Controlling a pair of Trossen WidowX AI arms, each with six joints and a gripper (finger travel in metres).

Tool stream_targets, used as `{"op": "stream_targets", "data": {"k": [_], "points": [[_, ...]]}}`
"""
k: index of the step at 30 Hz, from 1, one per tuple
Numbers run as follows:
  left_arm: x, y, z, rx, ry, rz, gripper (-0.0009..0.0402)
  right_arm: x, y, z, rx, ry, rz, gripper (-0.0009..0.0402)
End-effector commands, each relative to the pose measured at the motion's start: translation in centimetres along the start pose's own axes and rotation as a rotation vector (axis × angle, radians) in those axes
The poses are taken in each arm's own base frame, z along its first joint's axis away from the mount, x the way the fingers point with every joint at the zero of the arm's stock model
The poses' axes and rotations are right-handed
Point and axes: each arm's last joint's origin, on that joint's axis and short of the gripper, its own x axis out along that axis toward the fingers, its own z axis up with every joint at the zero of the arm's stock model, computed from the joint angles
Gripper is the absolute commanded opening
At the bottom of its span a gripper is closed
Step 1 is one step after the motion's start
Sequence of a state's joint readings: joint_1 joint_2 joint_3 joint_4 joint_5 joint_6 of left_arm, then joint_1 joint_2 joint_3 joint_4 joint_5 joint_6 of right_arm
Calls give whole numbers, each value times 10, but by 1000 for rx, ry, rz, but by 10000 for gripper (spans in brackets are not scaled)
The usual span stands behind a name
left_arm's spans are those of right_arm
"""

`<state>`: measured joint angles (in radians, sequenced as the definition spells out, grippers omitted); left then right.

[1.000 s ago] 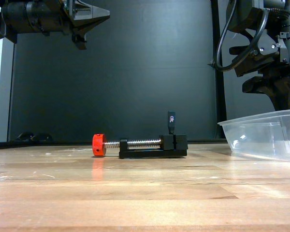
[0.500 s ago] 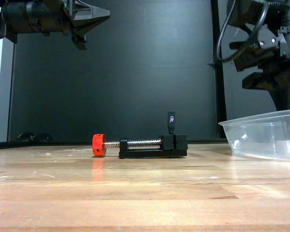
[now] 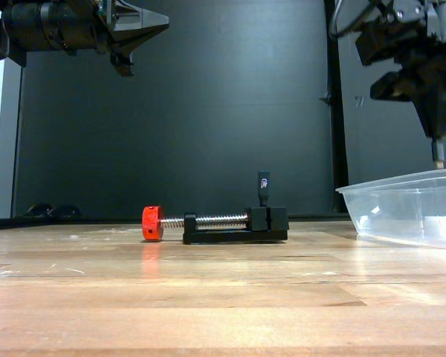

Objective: Pick the USB-C connector and install on taskboard

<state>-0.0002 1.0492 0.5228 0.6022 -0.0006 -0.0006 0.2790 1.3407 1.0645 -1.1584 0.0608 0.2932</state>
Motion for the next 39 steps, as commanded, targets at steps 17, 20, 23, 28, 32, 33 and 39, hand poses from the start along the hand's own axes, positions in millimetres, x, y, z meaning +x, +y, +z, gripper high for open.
{"op": "stream_targets", "data": {"k": [17,20,23,28,32,33,39], "points": [[0,0,0,0,0,0,0,-17,-4,12,46,-10,-29,0],[0,0,0,0,0,0,0,-22,-6,23,65,-12,-31,0],[0,0,0,0,0,0,0,-25,-5,35,73,-13,-37,0],[0,0,0,0,0,0,0,-28,-3,53,75,-4,-62,0],[0,0,0,0,0,0,0,-24,0,67,94,5,-64,0],[0,0,0,0,0,0,0,-22,1,71,98,9,-66,0],[0,0,0,0,-1,0,0,-19,5,97,126,-7,-61,0]]}}
